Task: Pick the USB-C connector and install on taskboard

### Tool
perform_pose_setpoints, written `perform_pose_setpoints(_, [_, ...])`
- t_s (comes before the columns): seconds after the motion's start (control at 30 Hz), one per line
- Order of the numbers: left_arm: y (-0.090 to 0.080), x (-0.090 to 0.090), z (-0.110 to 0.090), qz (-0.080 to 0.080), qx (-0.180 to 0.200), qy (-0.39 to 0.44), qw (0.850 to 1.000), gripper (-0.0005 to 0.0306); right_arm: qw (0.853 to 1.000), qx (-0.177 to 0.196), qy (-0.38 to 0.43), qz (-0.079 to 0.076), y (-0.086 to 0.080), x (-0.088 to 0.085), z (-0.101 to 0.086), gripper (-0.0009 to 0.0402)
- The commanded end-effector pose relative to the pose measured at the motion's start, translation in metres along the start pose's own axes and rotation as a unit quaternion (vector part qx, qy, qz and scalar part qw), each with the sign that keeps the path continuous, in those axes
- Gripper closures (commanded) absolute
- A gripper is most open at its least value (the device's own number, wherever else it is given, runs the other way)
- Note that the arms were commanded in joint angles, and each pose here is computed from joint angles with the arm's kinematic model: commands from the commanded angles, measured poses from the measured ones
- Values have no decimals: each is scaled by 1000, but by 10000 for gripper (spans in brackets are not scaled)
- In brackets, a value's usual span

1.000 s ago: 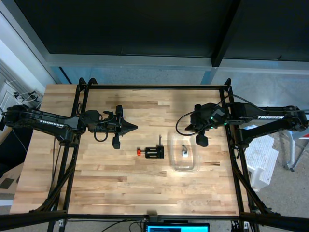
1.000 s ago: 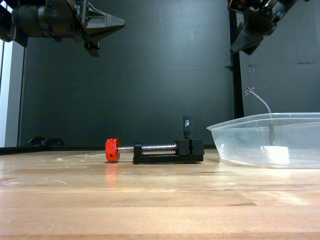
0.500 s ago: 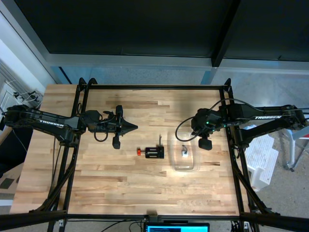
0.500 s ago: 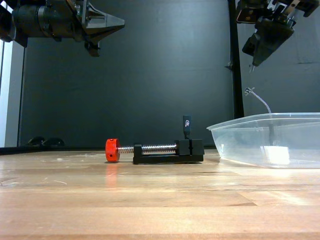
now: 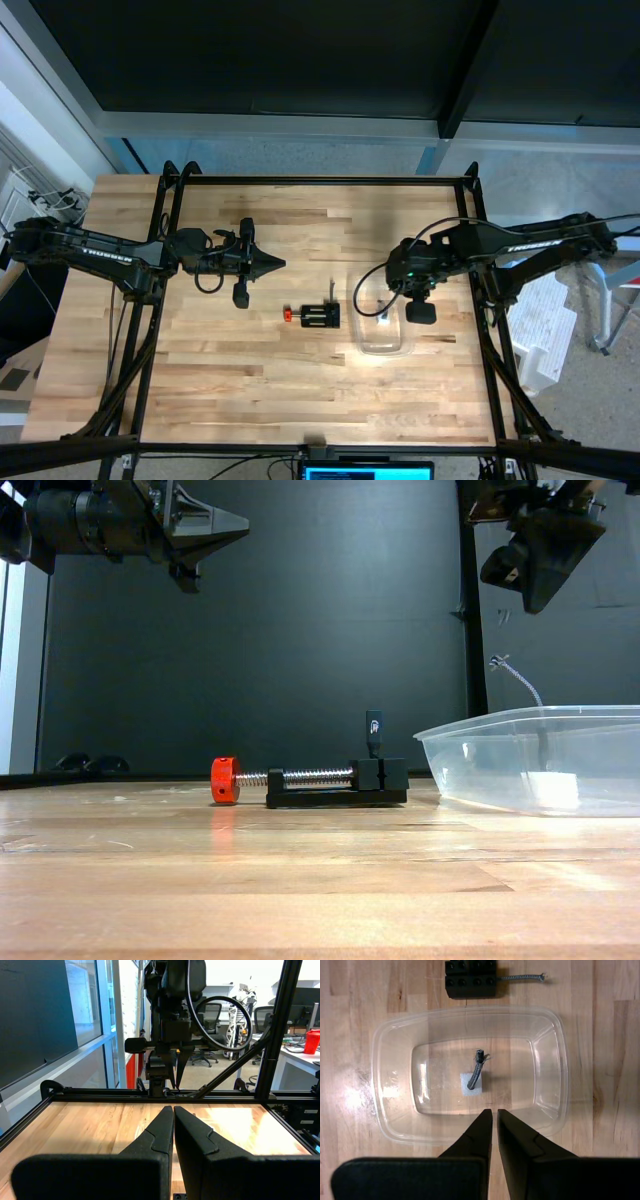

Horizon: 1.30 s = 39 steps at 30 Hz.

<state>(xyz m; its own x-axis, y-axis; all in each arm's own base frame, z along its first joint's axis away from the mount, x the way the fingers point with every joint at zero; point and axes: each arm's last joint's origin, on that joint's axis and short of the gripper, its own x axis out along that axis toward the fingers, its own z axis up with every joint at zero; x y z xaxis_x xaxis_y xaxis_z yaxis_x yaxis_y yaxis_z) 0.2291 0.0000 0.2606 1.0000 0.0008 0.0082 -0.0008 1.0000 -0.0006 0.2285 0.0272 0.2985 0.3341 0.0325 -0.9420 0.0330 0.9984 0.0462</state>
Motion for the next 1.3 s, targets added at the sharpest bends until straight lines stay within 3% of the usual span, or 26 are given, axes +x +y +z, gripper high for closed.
perform_pose_setpoints(0.03, [0, 0, 0, 0, 0, 0, 1000, 300, 1000, 6, 12, -2, 2, 7, 4, 352])
perform_pose_setpoints(0.4, [0, 0, 0, 0, 0, 0, 1000, 300, 999, 7, 43, -5, 12, 26, 9, 248])
perform_pose_setpoints(0.67, [0, 0, 0, 0, 0, 0, 1000, 300, 998, 7, 61, -22, 16, 41, 10, 199])
perform_pose_setpoints(1.0, [0, 0, 0, 0, 0, 0, 1000, 300, 997, 11, 67, -32, 20, 62, 13, 182])
perform_pose_setpoints(1.3, [0, 0, 0, 0, 0, 0, 1000, 300, 997, 3, 76, -31, 27, 76, 15, 182])
